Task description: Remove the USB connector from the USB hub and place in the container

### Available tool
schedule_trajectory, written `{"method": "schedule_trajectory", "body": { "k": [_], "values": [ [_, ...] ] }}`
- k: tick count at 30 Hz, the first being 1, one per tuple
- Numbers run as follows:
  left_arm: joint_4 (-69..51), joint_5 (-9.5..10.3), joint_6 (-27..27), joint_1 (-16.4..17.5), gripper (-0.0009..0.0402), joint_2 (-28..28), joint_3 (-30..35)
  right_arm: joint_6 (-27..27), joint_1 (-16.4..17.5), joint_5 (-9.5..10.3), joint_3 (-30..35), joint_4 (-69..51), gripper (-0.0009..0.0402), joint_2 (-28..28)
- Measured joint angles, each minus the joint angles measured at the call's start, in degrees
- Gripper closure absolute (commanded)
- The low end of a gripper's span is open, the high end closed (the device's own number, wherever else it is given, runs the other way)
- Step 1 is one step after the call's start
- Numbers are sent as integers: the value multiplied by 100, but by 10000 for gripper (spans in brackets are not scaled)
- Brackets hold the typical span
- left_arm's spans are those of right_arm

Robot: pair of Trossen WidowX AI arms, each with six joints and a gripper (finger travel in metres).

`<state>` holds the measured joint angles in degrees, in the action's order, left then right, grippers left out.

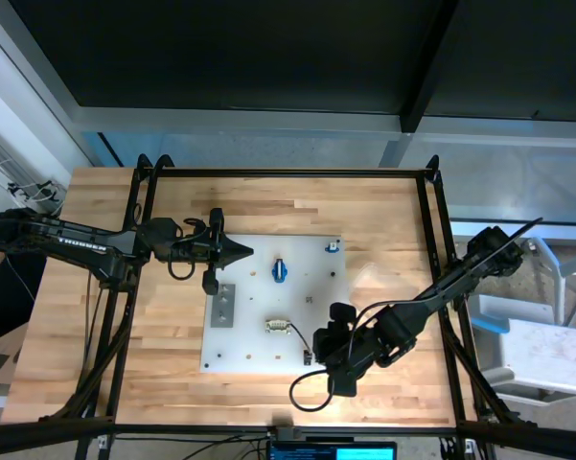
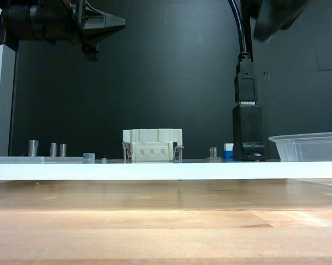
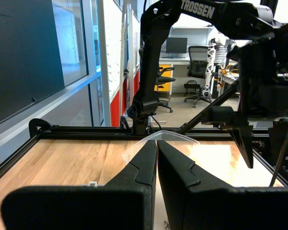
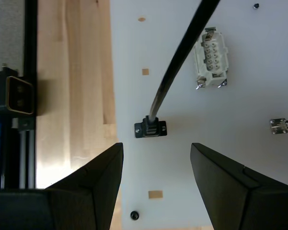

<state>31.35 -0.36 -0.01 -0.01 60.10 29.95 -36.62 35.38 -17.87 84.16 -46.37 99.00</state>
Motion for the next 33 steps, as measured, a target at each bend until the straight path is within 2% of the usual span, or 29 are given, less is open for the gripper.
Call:
{"method": "schedule_trajectory", "body": {
  "k": [5,23,33],
  "values": [
    [0,0,2,0,392,0,-2,0,0,-70,0,96,199,144],
    [0,0,0,0,392,0,0,37,-116,-81,-31,588,200,640],
    [0,0,0,0,392,0,-2,162,-188,-76,-44,629,242,730]
  ]
}}
